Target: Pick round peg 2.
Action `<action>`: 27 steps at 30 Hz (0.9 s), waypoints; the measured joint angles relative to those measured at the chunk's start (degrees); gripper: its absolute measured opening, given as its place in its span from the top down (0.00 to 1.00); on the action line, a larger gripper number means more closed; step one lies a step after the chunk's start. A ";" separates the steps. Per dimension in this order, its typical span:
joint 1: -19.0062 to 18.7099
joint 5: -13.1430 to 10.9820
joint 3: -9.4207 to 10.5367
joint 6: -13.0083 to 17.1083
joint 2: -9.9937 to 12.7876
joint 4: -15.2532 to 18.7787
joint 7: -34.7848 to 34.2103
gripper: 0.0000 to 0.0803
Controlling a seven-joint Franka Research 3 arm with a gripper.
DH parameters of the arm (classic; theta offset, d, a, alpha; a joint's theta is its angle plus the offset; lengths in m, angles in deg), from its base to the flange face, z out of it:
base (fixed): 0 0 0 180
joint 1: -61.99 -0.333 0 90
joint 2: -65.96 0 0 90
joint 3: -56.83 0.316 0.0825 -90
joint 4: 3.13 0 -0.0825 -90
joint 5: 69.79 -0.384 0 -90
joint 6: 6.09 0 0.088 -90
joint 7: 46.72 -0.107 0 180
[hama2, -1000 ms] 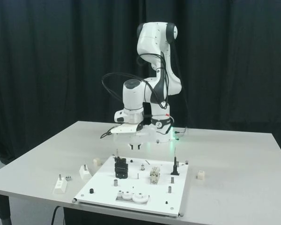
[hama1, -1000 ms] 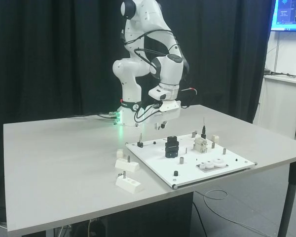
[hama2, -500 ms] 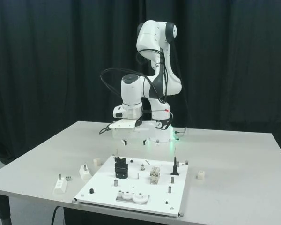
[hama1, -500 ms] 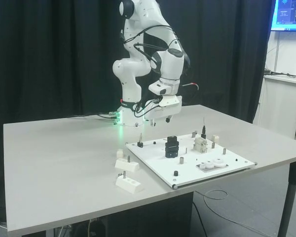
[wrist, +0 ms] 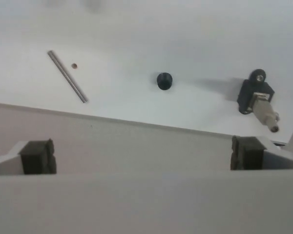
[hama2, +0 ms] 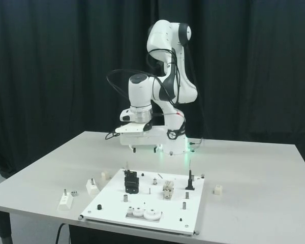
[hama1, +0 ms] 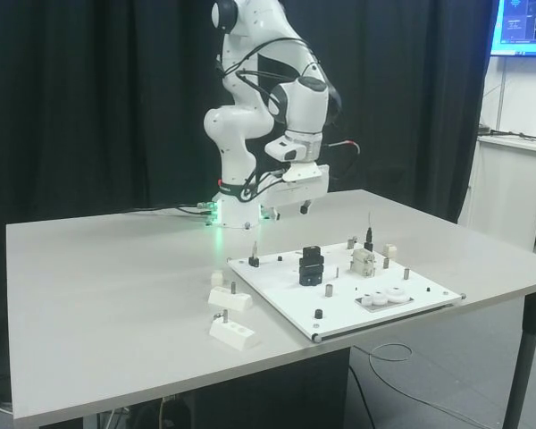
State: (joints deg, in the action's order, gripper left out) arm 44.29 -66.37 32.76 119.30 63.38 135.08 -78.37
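Round peg 2 is one of the small grey pegs [hama2: 125,197] standing upright on the white board [hama2: 111,199]; I cannot tell which. Left of the board, two white blocks [hama2: 66,201] sit on the grey desk [hama2: 254,203]. The end effector [hama2: 144,148] hangs well above the board's far edge, its fingers [wrist: 37,157] spread wide and holding nothing. A white cube [hama2: 218,190] lies right of the board.

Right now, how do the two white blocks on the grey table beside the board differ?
The nearer white block lies closer to the table's front edge; the farther white block sits nearer the white board. The nearer block's pin stands at its end, the farther block's nearer its middle. Both are white, each holding one upright pin, off the board.
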 joint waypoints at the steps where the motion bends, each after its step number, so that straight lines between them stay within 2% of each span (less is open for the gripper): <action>1: 0.00 0.00 -0.13 -0.06 -0.15 -0.01 0.00 0.00; 9: 0.00 0.34 -0.71 -0.37 -0.89 -0.04 0.04 0.00; 27: 0.00 0.60 -1.46 0.25 -0.92 -1.05 -0.63 0.00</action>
State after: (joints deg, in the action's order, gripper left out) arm 44.30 -65.77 31.29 119.55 62.46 134.02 -79.00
